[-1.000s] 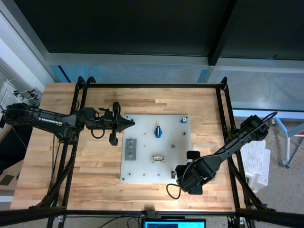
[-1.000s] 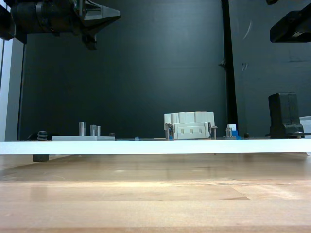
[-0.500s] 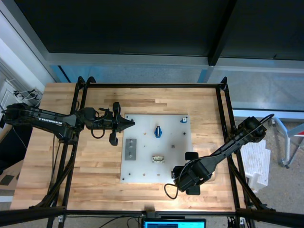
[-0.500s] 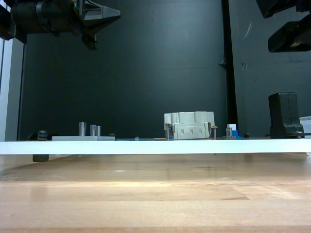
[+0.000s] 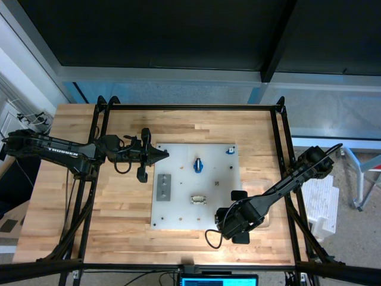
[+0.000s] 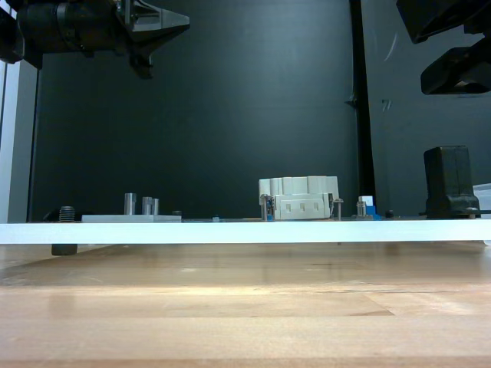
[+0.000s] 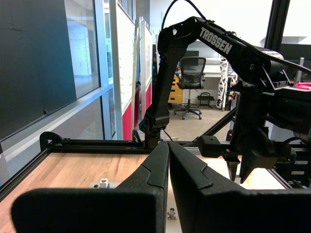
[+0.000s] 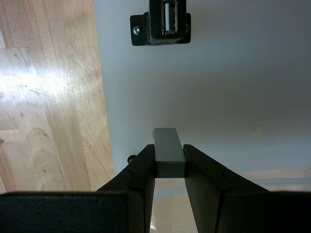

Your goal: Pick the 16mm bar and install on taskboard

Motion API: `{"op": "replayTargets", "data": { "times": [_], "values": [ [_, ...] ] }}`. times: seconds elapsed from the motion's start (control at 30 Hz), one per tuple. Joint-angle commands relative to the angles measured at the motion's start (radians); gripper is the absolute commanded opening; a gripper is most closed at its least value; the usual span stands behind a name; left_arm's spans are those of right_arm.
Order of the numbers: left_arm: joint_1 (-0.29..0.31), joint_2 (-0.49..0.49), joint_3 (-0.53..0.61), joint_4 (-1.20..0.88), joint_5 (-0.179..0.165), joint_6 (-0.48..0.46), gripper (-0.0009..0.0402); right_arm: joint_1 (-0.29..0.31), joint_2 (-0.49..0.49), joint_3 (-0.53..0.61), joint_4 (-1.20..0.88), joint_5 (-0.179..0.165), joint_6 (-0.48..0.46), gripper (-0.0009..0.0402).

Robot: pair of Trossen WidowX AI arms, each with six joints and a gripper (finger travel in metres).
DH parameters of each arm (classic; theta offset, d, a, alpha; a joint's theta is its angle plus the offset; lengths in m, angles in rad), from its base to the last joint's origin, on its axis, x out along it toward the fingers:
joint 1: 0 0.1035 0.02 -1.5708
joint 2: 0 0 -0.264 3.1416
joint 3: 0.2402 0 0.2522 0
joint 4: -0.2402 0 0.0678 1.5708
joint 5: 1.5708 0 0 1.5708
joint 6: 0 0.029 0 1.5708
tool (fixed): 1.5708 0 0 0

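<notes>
The 16mm bar [image 8: 167, 148], a short grey metal piece, is clamped between the fingers of my right gripper [image 8: 169, 155]. That gripper hangs over the near right corner of the white taskboard [image 5: 178, 217], close to its edge with the wood. In the high view the right gripper [image 5: 224, 221] hides the bar. In the low view the right gripper [image 6: 453, 46] sits high above the board. My left gripper [image 5: 165, 155] is shut and empty, raised beside the board's far left corner, and its fingers [image 7: 155, 165] are pressed together.
On the board stand a grey block [image 5: 163, 187], a blue piece [image 5: 198, 165], a white connector [image 5: 198, 199] and a black connector [image 5: 238, 195]. A small black socket [image 8: 160, 22] lies ahead of the bar. A clear tray [image 5: 260, 183] lies right of the board.
My right gripper has shifted a little leftward over the board's near right corner with the bar, coming further into the low view. The left arm has not moved.
</notes>
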Motion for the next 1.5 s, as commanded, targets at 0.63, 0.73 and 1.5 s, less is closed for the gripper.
{"op": "replayTargets", "data": {
  "times": [0.63, 0.73, 1.5],
  "values": [
    [0.000, 0.000, 0.000, 0.000, 0.000, 0.000, 0.0000, 0.001, -0.010, -0.009, -0.002, -0.002, 0.000, 0.0012],
    [0.000, 0.000, 0.000, 0.000, 0.000, 0.000, 0.0000, 0.001, -0.010, -0.014, 0.005, -0.002, 0.001, 0.0012],
    [0.000, 0.000, 0.000, 0.000, 0.000, 0.000, 0.0000, 0.003, -0.010, -0.027, 0.027, -0.001, -0.004, 0.0012]
  ]
}}
